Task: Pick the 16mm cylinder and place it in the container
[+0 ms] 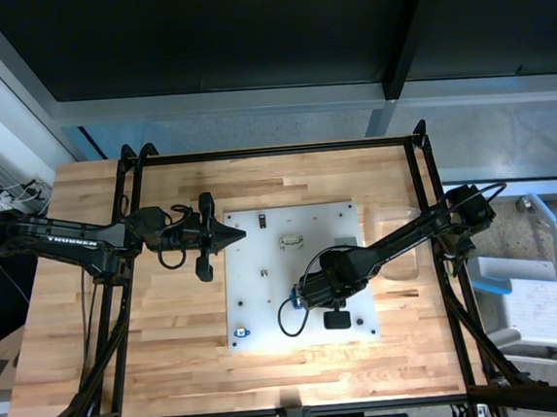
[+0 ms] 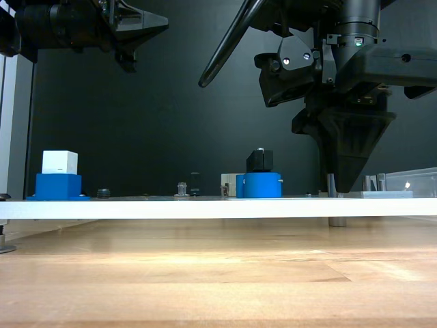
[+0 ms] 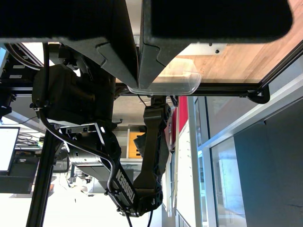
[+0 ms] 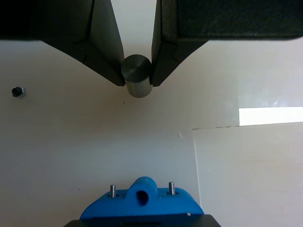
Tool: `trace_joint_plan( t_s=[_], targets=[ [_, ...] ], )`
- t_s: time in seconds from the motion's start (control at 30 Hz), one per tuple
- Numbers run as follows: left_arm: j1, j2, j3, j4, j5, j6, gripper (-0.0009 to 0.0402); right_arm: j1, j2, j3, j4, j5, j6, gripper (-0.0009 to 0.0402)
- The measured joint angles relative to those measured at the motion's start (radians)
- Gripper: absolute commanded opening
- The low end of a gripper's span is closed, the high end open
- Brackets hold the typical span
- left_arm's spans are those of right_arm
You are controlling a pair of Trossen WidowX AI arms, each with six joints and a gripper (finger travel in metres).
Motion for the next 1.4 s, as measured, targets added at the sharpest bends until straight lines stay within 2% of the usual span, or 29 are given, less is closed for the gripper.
trace_joint_plan(
  t_s=[0.33,0.73,1.4],
  targets=[
    [0.000,0.000,0.000,0.000,0.000,0.000,0.0000,0.000,-0.007,0.005,-0.008,0.000,0.000,0.0010],
    [0.000,0.000,0.000,0.000,0.000,0.000,0.0000,0.000,-0.063,0.016,-0.042,0.000,-0.009,0.0009],
    [0.000,0.000,0.000,0.000,0.000,0.000,0.0000,-0.003,-0.261,0.017,-0.130,-0.003,-0.011,0.0009]
  ],
)
